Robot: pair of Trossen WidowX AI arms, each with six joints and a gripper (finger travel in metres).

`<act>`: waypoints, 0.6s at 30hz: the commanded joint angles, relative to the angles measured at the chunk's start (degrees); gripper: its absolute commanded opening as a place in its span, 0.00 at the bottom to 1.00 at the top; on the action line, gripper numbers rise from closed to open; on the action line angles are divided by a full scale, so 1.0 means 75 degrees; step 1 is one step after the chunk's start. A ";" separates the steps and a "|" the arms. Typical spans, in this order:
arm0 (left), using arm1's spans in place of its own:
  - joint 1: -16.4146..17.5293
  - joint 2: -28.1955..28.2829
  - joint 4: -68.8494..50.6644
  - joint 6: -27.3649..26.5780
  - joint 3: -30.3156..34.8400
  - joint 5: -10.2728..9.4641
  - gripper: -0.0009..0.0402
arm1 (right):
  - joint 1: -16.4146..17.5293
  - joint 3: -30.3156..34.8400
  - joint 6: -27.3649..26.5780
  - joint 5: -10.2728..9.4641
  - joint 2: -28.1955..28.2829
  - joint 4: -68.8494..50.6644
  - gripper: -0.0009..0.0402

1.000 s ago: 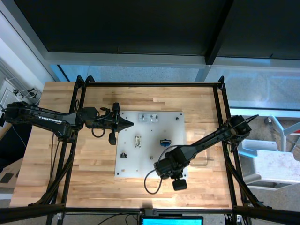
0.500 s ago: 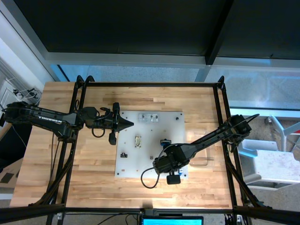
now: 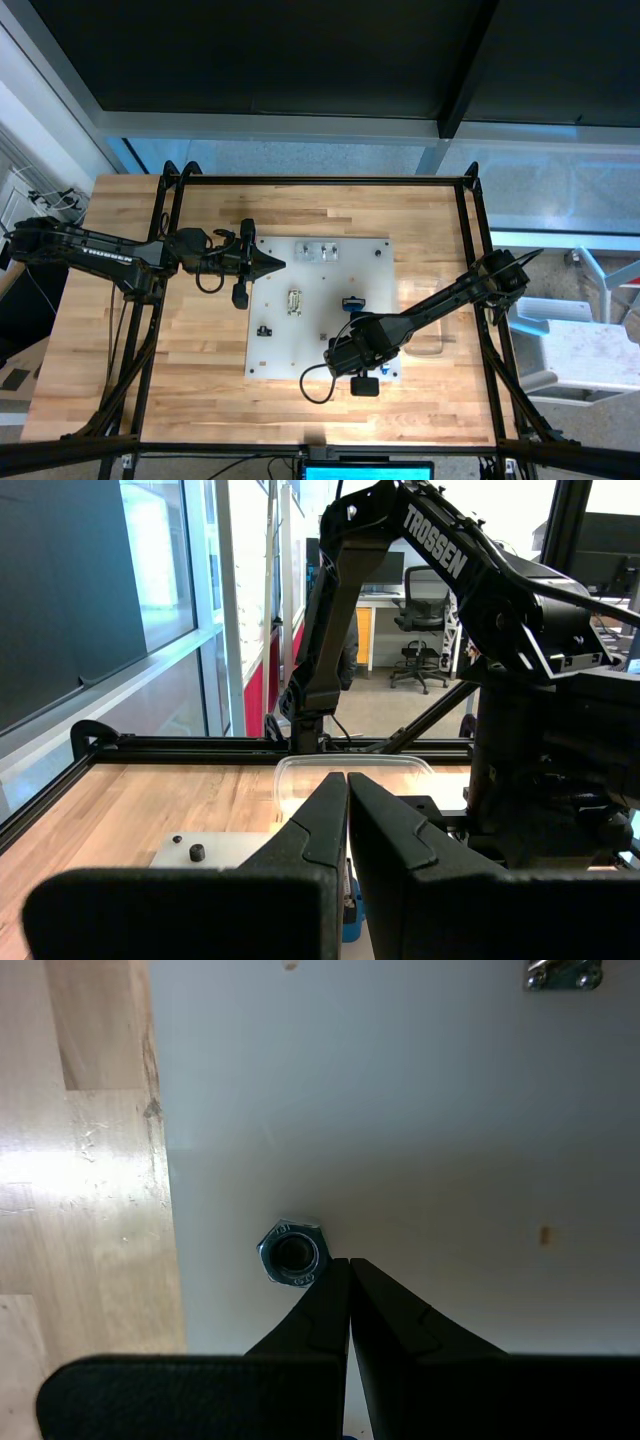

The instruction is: Pick the M12 fastener and fasten on the M12 threads

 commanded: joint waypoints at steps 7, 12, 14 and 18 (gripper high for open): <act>0.0000 0.0000 0.0003 0.0003 0.0003 0.0000 0.02 | -0.0003 0.0003 -0.0283 -0.1661 -0.0140 -0.0087 0.02; 0.0000 0.0000 0.0000 0.0003 0.0003 0.0000 0.02 | -0.0009 0.0003 -0.0277 -0.1655 -0.0143 -0.0087 0.02; 0.0000 -0.0003 0.0006 0.0003 0.0003 0.0000 0.02 | -0.0015 0.0003 -0.0274 -0.1515 -0.0181 -0.0087 0.02; 0.0000 0.0000 0.0000 0.0003 0.0003 0.0000 0.02 | -0.0015 0.0003 -0.0195 -0.0557 -0.0239 -0.0154 0.02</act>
